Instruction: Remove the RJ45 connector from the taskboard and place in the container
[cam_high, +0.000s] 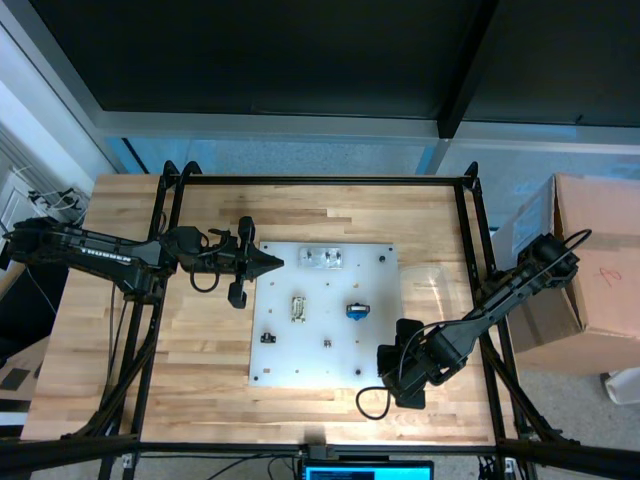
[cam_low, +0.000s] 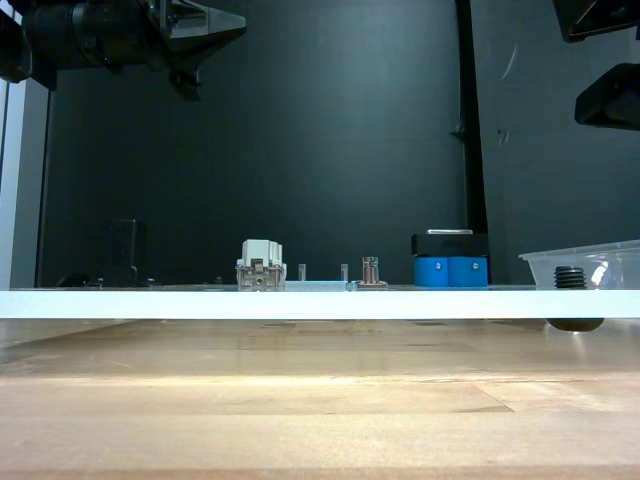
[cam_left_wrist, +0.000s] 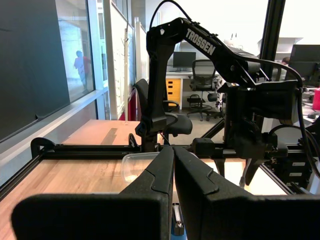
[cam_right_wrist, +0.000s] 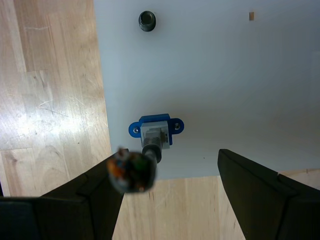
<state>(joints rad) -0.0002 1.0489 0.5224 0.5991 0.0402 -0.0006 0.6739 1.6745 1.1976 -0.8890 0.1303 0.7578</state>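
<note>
The approach is judged to be the step in hand. On the surface (cam_high: 200, 350) lies the board (cam_high: 300, 360), with the container (cam_low: 590, 262) beside it. The left jaws, closed and empty, are held over the board's left edge. The right jaws, spread wide and empty, are raised above its near right corner. The RJ45 (cam_right_wrist: 156, 134) is seated upright in its blue mount (cam_right_wrist: 134, 129). Next, the right jaws must be lowered and centred about it.

Matt white plastic board (cam_high: 300, 365) on pale wooden table (cam_high: 210, 350) (grainy, lightly glossy).
</note>
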